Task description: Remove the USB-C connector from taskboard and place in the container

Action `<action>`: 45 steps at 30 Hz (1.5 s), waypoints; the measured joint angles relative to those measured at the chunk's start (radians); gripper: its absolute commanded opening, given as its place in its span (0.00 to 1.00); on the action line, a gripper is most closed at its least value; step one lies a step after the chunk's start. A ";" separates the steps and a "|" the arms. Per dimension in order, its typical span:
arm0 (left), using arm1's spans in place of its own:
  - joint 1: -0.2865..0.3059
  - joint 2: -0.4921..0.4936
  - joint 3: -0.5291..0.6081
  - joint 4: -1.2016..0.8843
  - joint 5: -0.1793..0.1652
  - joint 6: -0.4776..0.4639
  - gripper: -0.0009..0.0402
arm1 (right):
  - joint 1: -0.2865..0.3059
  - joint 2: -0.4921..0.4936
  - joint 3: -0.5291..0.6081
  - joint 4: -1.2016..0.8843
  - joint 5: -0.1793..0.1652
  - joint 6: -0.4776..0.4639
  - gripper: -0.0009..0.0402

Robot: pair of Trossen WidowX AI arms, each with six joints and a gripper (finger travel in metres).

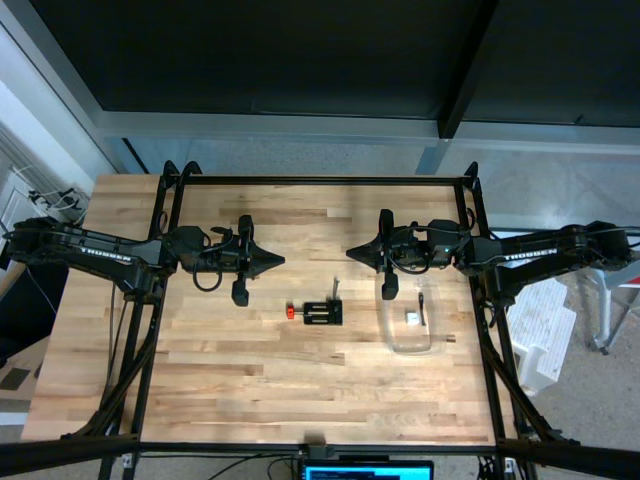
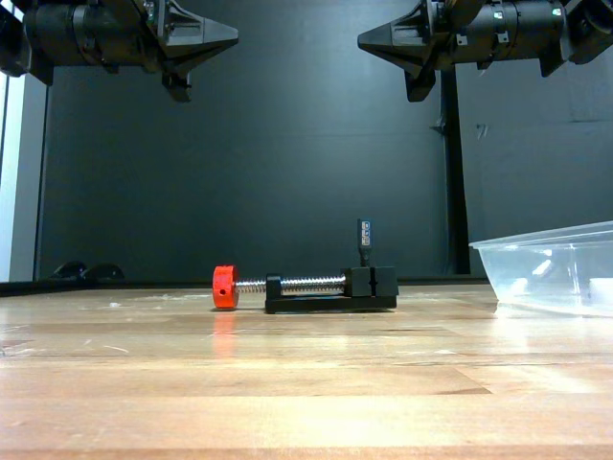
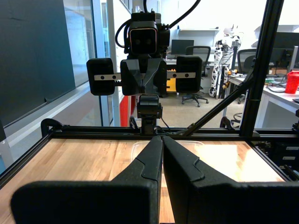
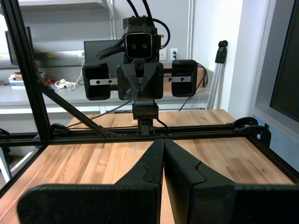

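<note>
2 grippers hang pinched shut and empty: left gripper (image 1: 278, 261) left of centre in the high view, right gripper (image 1: 352, 252) right of centre. I think the USB-C connector (image 1: 423, 307) lies in the container (image 1: 405, 347), right of the taskboard (image 1: 318, 313).

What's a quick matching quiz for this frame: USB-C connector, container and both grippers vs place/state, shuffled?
Things:
1. USB-C connector
2. container
3. left gripper
4. right gripper

Place or state:
A. shut, raised, reaching in from the right
B. clear, sits right of the taskboard
C. upright in the taskboard
D. shut, raised, reaching in from the left

Pairs: 1-C, 2-B, 3-D, 4-A
</note>
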 measured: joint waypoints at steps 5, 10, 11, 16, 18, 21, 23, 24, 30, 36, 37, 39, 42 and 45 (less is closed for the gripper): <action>0.000 0.000 0.000 0.000 0.000 0.000 0.02 | 0.000 0.000 0.000 -0.008 0.000 0.000 0.02; 0.000 0.000 0.000 0.000 0.000 0.000 0.02 | 0.001 0.000 0.000 -0.007 -0.004 -0.001 0.02; 0.000 0.000 0.000 0.000 0.000 0.000 0.02 | 0.001 0.000 -0.001 -0.005 -0.010 -0.002 0.02; 0.000 0.000 0.000 0.000 0.000 0.000 0.02 | 0.002 0.000 -0.001 -0.002 -0.016 -0.003 0.02; 0.000 0.000 0.000 0.000 0.000 0.000 0.02 | 0.002 0.000 -0.002 -0.001 -0.016 -0.005 0.02; 0.000 0.000 0.000 0.000 0.000 0.000 0.02 | 0.003 0.000 -0.002 0.003 -0.016 -0.006 0.02; 0.000 0.000 0.000 0.000 0.000 0.000 0.02 | 0.003 0.000 -0.002 0.005 -0.016 -0.008 0.02; 0.000 0.000 0.000 0.000 0.000 0.000 0.02 | 0.004 0.000 -0.002 0.005 -0.016 -0.008 0.02; 0.000 0.000 0.000 0.000 0.000 0.000 0.02 | 0.004 0.000 -0.003 0.007 -0.017 -0.008 0.02; 0.000 0.000 0.000 0.000 0.000 0.000 0.02 | 0.006 0.000 -0.003 0.007 -0.017 -0.008 0.02; 0.000 0.000 0.000 0.000 0.000 0.000 0.02 | 0.006 0.000 -0.003 0.007 -0.017 -0.008 0.02; 0.000 0.000 0.000 0.000 0.000 0.000 0.02 | 0.006 0.000 -0.003 0.007 -0.017 -0.008 0.02; 0.000 0.000 0.000 0.000 0.000 0.000 0.02 | 0.006 0.000 -0.003 0.007 -0.017 -0.008 0.02; 0.000 0.000 0.000 0.000 0.000 0.000 0.02 | 0.006 0.000 -0.003 0.007 -0.017 -0.008 0.02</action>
